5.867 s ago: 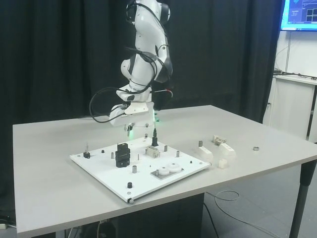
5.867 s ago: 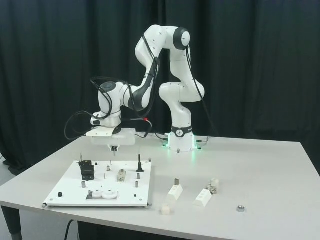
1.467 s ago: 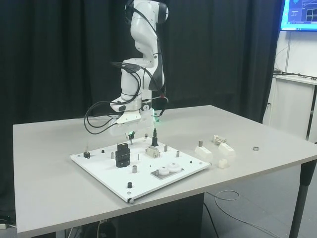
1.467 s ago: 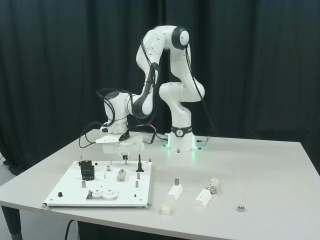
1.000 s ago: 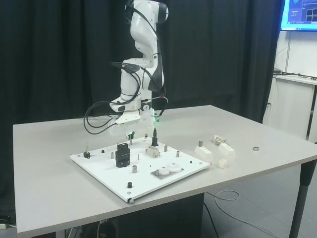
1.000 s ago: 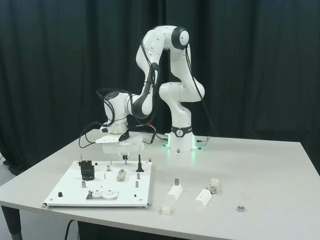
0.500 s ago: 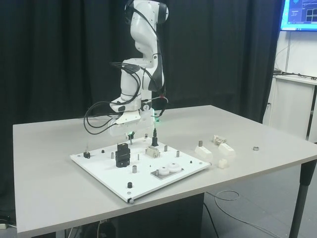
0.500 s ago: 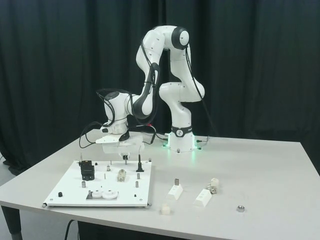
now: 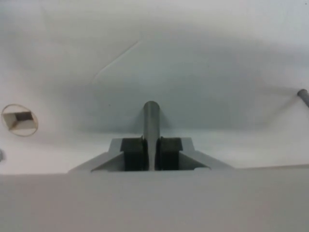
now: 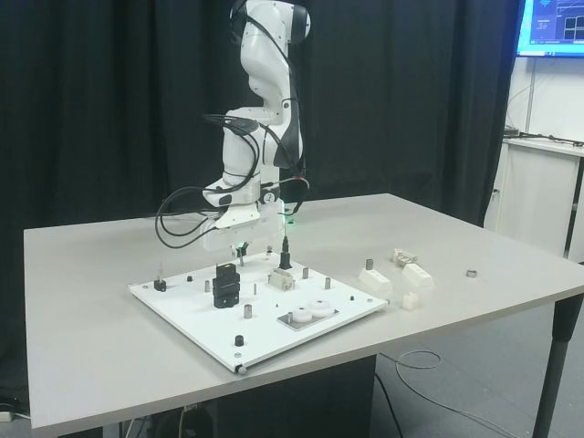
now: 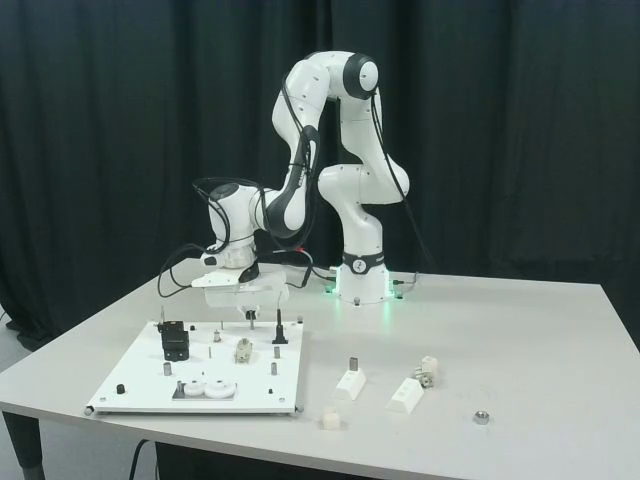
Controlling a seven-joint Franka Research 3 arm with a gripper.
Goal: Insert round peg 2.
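Round peg 2, insertion under way.
Tool clenched on grey peg, held upright low over white board, toward its 12 o'clock edge on grey counter; peg apparently not yet seated, lowering and release left.

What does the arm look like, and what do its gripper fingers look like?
The arm has smooth, rounded white shells with black bands at the joints. Black cables loop loosely around the wrist. A green light glows at the base. The gripper has two black pads in grey wedge-shaped fingers.
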